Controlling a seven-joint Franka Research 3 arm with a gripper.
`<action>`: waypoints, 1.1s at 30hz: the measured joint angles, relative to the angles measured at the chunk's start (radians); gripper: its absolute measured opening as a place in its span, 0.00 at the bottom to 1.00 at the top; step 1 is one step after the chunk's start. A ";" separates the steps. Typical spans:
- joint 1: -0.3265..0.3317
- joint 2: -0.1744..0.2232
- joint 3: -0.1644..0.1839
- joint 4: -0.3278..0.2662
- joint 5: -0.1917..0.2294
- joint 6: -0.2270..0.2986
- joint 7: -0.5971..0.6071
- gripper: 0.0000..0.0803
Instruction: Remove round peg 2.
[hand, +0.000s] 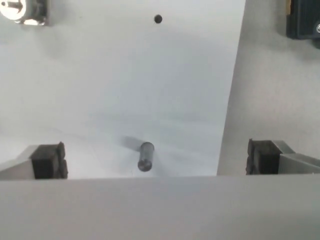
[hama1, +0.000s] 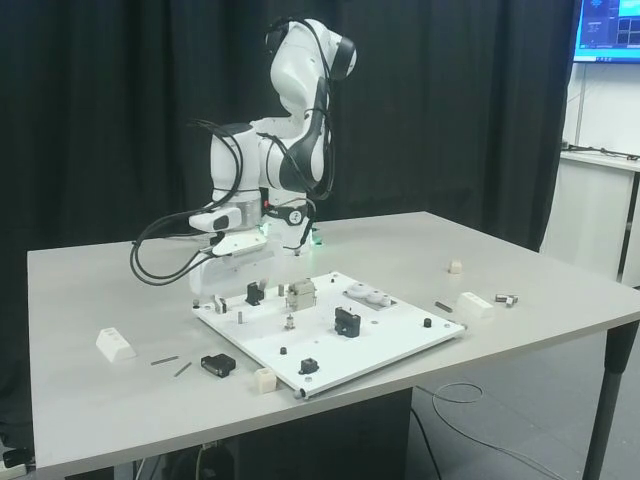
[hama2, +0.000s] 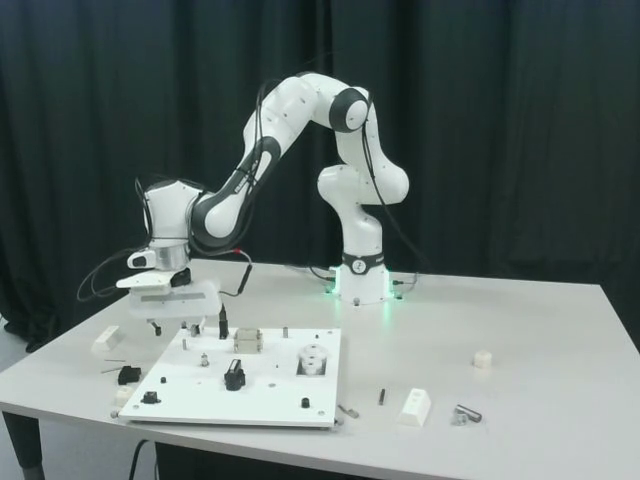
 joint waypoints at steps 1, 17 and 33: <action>0.001 0.002 0.000 -0.002 0.000 0.006 0.000 1.00; 0.001 0.043 0.000 -0.006 -0.002 0.036 0.001 1.00; 0.001 0.046 0.000 -0.023 -0.002 0.047 0.001 1.00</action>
